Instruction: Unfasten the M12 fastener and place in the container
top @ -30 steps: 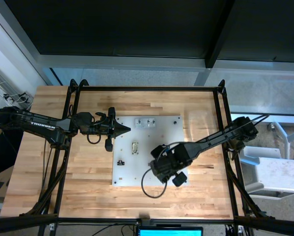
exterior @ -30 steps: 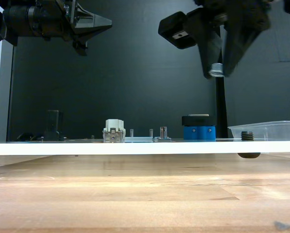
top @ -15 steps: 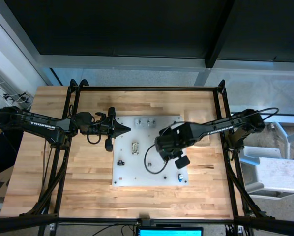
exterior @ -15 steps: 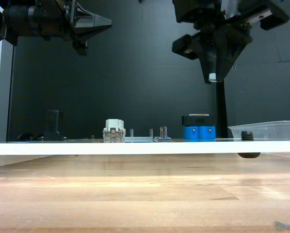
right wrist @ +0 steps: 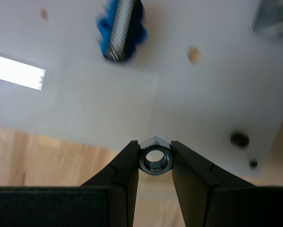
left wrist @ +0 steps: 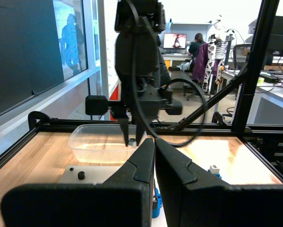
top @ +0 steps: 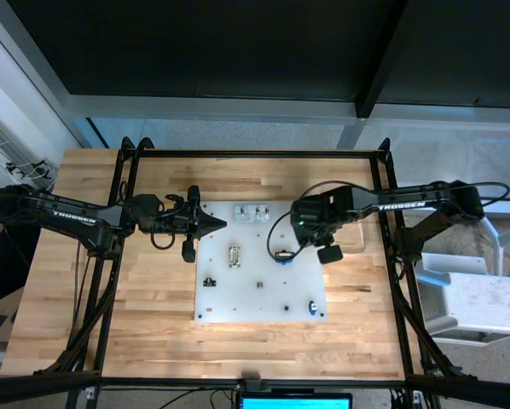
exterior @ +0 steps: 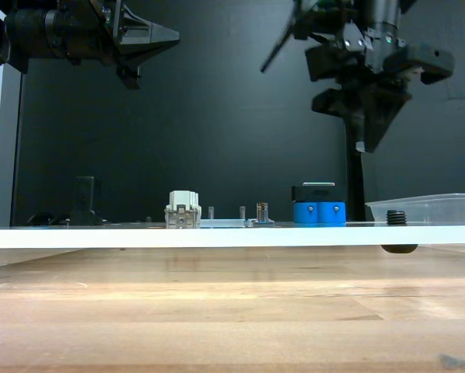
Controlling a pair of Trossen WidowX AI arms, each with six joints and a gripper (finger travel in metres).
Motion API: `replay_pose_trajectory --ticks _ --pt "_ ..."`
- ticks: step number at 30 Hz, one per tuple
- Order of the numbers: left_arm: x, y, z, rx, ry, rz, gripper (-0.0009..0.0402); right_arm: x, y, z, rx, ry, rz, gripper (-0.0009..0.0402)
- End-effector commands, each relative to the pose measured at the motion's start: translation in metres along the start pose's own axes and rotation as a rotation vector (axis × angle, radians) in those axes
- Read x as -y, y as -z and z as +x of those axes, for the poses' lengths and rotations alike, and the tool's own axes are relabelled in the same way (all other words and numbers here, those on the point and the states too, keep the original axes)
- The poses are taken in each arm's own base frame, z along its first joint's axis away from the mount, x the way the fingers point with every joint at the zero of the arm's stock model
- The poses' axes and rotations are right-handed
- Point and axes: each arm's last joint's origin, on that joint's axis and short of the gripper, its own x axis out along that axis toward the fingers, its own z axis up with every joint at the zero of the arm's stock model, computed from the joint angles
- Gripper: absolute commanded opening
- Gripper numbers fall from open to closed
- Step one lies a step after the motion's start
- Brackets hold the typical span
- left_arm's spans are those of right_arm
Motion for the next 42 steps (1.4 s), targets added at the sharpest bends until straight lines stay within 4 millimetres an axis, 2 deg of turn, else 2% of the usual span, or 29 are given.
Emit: replay_pose_trajectory --ticks 1,8,25,35,40,42 --pt "0.0 0.0 0.0 0.0 0.0 0.0 0.0 0.004 0.016 0.0 -0.002 0.006 0.034 0.0002" --pt "0.0 0.0 0.0 0.0 0.0 0.0 0.0 0.012 0.046 -0.001 -0.01 0.019 0.106 0.0002" --pt "0.0 0.0 0.0 0.0 0.0 0.0 0.0 0.023 0.095 0.009 -0.074 0.024 0.257 0.0002" --pt "0.0 0.0 0.0 0.0 0.0 0.0 0.0 0.023 0.112 0.017 -0.107 0.018 0.304 0.0002" --pt "0.0 0.0 0.0 0.0 0.0 0.0 0.0 0.023 0.113 0.018 -0.113 0.015 0.308 0.0003" --pt "0.0 0.0 0.0 0.0 0.0 0.0 0.0 0.023 0.113 0.018 -0.117 0.013 0.308 0.0016"
